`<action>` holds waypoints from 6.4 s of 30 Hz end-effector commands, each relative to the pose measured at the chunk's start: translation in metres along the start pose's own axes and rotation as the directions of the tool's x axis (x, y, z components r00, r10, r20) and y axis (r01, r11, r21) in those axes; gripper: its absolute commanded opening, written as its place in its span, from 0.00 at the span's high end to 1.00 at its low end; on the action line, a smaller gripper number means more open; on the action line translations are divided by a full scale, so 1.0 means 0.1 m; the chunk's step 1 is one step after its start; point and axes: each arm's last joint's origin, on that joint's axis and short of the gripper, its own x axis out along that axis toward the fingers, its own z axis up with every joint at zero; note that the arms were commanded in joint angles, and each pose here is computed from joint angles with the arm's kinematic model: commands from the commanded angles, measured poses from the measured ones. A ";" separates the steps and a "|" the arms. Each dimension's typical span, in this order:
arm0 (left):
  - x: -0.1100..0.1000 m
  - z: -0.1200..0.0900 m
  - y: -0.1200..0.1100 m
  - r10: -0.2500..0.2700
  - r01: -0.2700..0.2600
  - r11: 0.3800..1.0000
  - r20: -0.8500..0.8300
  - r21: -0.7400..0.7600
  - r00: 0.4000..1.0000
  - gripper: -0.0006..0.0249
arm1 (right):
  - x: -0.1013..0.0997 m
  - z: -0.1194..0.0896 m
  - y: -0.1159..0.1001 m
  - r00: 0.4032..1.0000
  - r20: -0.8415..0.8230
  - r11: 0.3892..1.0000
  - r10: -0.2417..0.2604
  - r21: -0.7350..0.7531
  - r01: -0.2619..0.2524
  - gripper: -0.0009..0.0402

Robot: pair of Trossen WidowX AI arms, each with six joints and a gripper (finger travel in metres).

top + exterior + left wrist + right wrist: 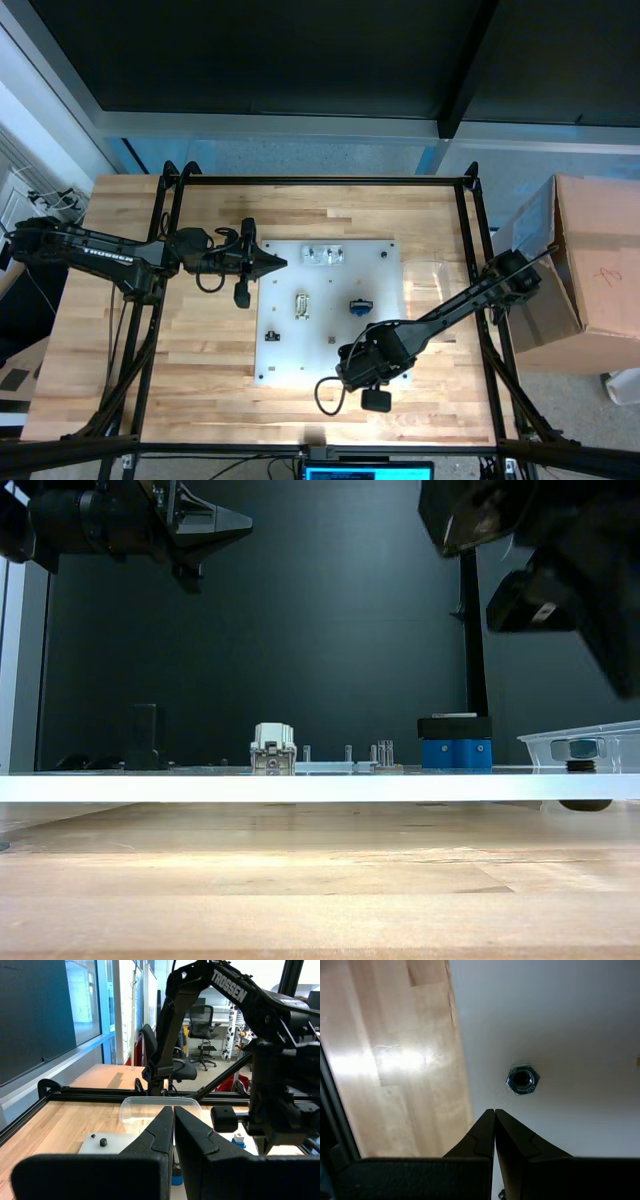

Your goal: Unfasten the M12 nut and place it in the container

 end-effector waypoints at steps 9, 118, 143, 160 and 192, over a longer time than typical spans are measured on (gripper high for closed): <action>0.00 0.00 0.00 0.000 0.000 1.000 0.000 0.000 1.000 0.98 | 0.15 0.02 -0.02 1.000 -0.002 1.000 -0.024 -0.008 0.024 0.98; 0.00 0.00 0.00 0.000 0.000 1.000 0.002 0.000 1.000 0.98 | -0.41 -0.01 -0.16 0.993 0.033 0.820 -0.117 0.567 0.077 0.96; 0.00 0.00 0.00 0.000 0.000 1.000 0.002 0.000 1.000 0.97 | -0.69 -1.22 -0.39 0.994 0.014 0.747 -0.105 0.661 0.070 0.96; 0.00 0.00 0.00 0.000 0.000 1.000 0.002 0.000 1.000 0.98 | -0.42 -1.43 -0.44 0.991 -0.042 0.654 -0.124 0.748 0.113 0.96; 0.00 0.00 0.00 0.000 0.000 1.000 0.002 0.000 1.000 0.98 | 0.34 -1.62 -0.45 0.993 -0.067 0.601 -0.095 0.791 0.111 0.95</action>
